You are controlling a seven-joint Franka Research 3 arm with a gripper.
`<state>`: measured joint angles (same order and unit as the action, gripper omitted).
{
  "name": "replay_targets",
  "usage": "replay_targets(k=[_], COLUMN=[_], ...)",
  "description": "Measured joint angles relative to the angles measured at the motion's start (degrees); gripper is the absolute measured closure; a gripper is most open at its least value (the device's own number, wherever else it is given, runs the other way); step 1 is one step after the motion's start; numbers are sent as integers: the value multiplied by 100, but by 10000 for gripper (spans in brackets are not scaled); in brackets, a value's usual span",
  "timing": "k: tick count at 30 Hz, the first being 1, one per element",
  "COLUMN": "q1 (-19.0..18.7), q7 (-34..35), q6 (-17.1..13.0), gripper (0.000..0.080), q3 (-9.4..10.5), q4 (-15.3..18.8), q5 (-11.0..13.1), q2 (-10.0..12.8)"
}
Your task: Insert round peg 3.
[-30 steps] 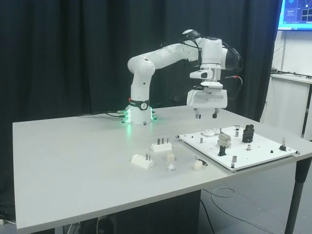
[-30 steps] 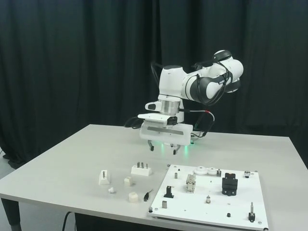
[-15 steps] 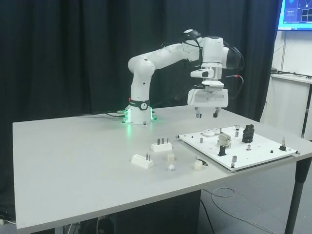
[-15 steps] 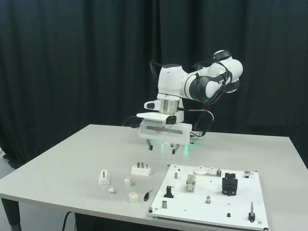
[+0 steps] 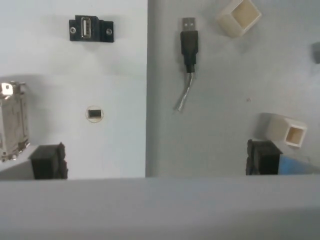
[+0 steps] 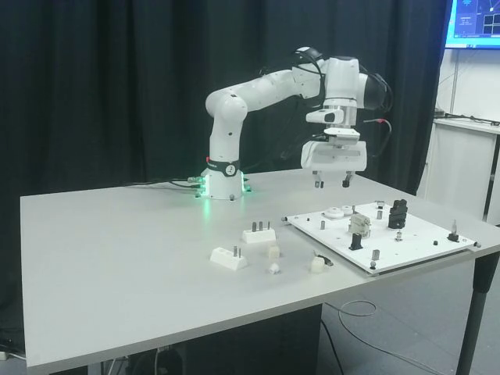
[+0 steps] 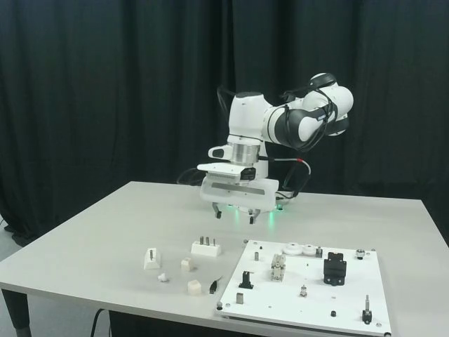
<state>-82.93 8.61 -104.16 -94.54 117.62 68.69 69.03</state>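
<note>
Well above board [image 7: 330,298], gripper [image 7: 235,215] empty

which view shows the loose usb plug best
The wrist view: the USB plug lies in plain sight on the grey table, beside the white board, metal tip and short cable visible. In both room views it is only a small dark speck near the board's edge.
</note>
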Motion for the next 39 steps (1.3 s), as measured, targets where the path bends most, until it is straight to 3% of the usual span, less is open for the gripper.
replay_targets(k=[39], q1=[178], q7=[31], q6=[266], gripper=[3], q3=[-95], q4=[-252], q5=[-57], q2=[2])
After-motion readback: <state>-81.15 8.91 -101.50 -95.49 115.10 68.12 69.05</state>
